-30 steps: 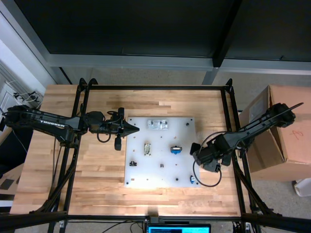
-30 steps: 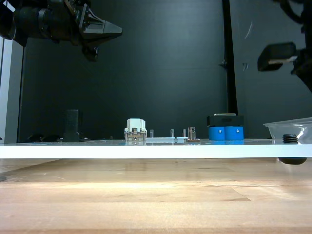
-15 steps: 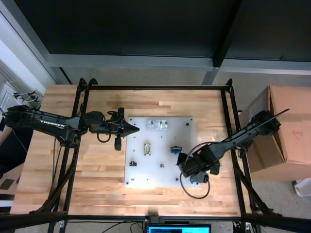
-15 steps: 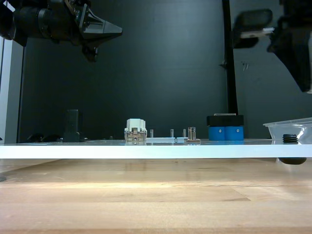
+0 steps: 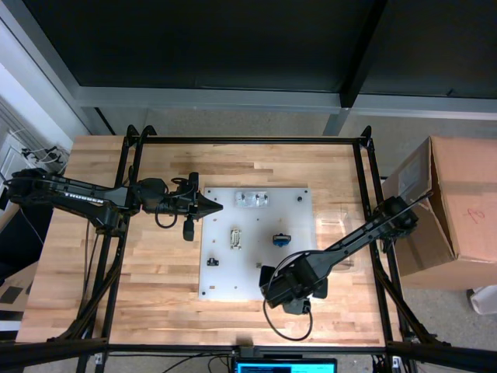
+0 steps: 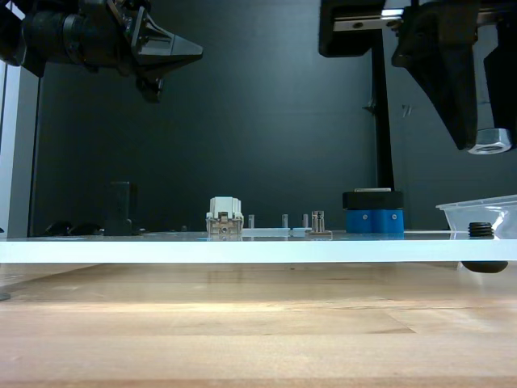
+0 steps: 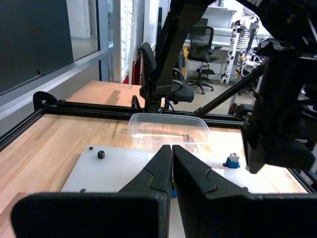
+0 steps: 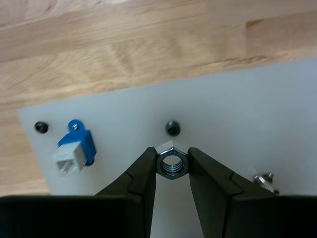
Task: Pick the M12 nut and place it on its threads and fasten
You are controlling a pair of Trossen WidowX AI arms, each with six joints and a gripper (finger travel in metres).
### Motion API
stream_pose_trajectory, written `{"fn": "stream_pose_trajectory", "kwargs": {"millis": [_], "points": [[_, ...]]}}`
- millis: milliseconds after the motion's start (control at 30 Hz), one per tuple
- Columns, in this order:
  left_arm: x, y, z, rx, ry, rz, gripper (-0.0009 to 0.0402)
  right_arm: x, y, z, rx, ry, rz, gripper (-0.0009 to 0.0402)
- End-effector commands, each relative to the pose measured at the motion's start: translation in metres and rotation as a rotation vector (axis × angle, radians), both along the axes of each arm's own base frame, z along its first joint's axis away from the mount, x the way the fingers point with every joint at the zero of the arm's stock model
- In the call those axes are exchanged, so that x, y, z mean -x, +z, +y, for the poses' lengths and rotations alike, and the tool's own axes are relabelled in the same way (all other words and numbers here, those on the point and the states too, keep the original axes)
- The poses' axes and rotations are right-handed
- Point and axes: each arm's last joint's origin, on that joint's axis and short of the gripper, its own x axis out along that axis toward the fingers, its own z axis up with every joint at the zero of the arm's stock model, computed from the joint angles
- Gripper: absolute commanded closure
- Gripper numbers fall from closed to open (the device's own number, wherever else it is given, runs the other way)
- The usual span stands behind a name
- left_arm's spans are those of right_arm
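My right fingers (image 8: pixel 142 174) clamp the nut (image 8: pixel 172 163) flat, bore downward, well above the board (image 8: pixel 237 114) near its bare stud (image 8: pixel 172 128), seemingly to lower on, while my left fingers (image 7: pixel 157 171), pressed together and empty, hang over the board's far-left edge.

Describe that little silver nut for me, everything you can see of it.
The nut is small and six-sided, of shiny silver metal, with a threaded hole through its middle. It is pinched by two opposite sides in the black right claw and held in the air above the white board, clear of its bare, black ribbed stud. Nothing else touches it. The left claw, shut and empty, hangs high at the board's left edge.
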Motion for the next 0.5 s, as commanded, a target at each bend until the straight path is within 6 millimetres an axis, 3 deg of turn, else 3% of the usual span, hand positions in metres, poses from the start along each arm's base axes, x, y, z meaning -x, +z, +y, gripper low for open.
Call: {"fn": "stream_pose_trajectory", "kwargs": {"millis": [33,500], "points": [[0.0,0.0,0.0,0.0,0.0,0.0,0.0393,-0.007,-0.002,0.004,0.002,-0.001,-0.004,0.0393],[0.0,0.0,0.0,0.0,0.0,0.0,0.0393,-0.011,-0.016,0.005,0.018,-0.007,-0.018,0.0393]]}}
